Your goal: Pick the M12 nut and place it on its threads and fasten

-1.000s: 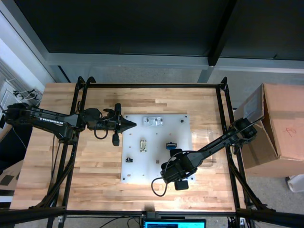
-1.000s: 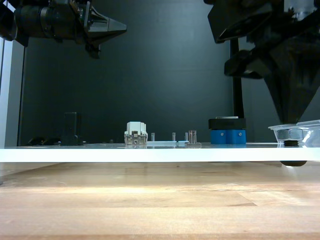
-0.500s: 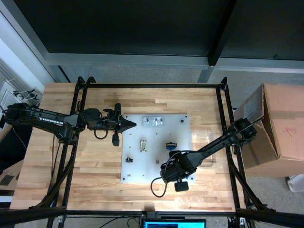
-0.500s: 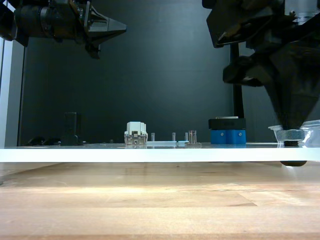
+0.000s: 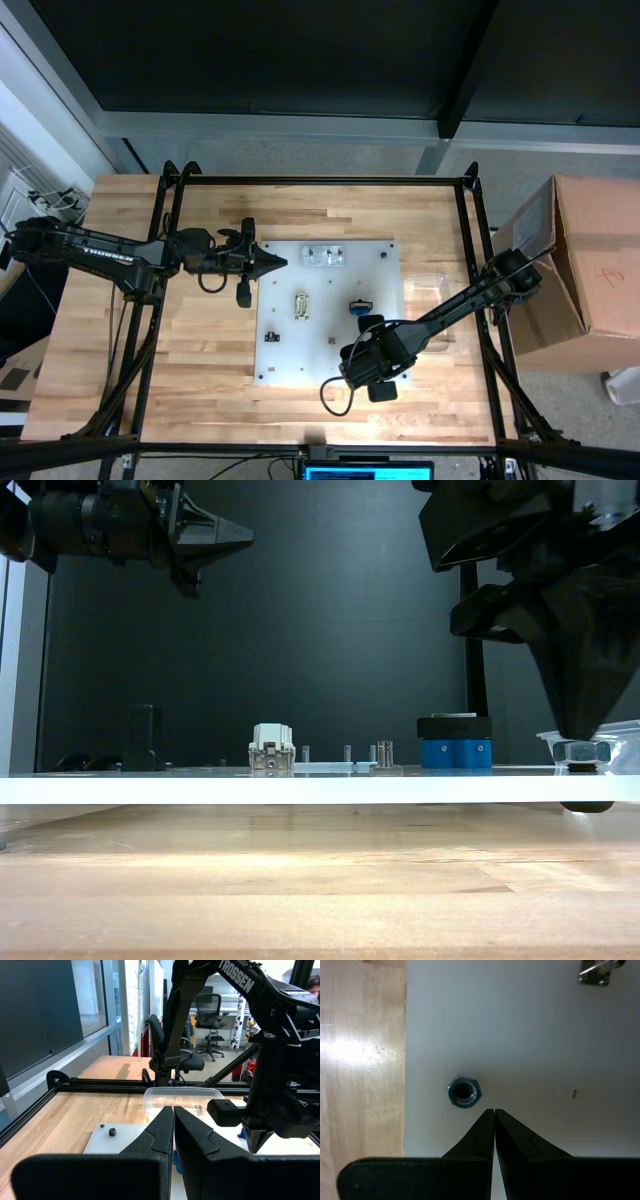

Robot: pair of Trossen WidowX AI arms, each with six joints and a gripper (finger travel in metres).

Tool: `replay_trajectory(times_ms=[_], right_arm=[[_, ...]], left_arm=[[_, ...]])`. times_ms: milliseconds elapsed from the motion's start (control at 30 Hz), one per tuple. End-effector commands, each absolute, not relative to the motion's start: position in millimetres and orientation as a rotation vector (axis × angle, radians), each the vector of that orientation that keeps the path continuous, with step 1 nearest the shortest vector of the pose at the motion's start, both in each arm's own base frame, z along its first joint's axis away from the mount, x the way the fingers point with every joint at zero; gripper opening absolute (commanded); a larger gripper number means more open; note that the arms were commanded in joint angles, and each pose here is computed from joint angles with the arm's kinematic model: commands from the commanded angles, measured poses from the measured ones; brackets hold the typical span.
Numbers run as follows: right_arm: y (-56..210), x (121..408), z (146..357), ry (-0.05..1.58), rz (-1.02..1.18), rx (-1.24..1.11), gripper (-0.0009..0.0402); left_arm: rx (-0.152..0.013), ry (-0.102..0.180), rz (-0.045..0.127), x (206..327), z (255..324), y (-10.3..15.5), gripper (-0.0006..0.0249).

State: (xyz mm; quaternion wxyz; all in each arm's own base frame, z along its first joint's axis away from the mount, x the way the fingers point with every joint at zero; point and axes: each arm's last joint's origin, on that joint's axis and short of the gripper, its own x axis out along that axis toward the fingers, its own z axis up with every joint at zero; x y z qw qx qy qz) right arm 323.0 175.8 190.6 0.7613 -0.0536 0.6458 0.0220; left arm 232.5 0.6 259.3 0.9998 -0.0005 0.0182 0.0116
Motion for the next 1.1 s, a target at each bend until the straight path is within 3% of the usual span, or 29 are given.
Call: replay_trajectory(times_ms=[33,267,500,767,967,1100], right_arm=[[177.3,325.8,186.2,1.403,0.056,-0.110,0.0000],[185.6,325.0,181.3,1.488,0.278,0.028,0.0000],[181.1,322.2,185.1,1.481,0.181,-0.038,0.0000],[178.0,323.5,187.2,1.435,0.076,-0.067,0.0000],[181.8,327.9,180.0,1.417,0.101,-0.042,0.0000],[186.6,325.9,180.6,1.484,0.255,0.057,0.0000]], left_arm=[[-0.001,0.036,0.023,232.5,259.3,0.6,0.0000],[-0.001,0.038,0.023,232.5,259.1,0.6,0.0000],[-0.001,0.033,0.024,232.5,259.6,0.7,0.0000],[0.000,0.049,0.024,232.4,258.1,0.7,0.0000],[0.000,0.059,0.024,232.4,257.1,0.7,0.0000],[0.000,0.061,0.024,232.4,256.9,0.7,0.0000]])
